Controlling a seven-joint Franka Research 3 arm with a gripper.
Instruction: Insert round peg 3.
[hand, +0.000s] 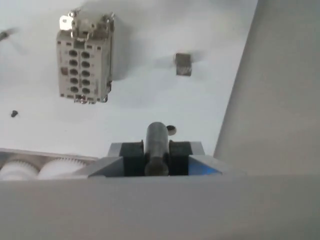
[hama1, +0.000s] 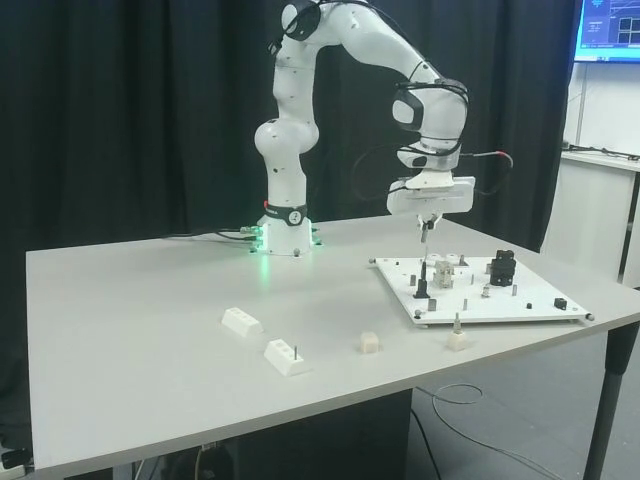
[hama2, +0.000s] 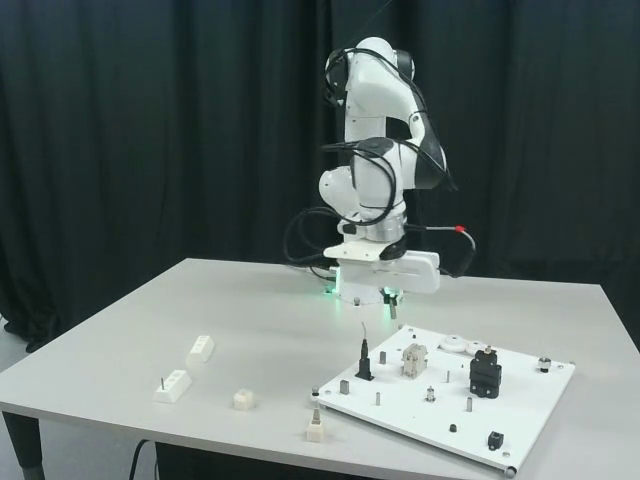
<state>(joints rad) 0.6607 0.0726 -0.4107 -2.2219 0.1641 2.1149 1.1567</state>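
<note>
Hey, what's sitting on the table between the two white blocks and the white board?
One small block lies alone between the white blocks and the board, in the first room view.

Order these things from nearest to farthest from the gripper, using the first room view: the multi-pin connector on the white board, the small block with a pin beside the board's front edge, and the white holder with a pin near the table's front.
1. multi-pin connector, on the board below the gripper.
2. small block with a pin, just off the board's front edge.
3. white holder with a pin, far out toward the table's front.
</note>
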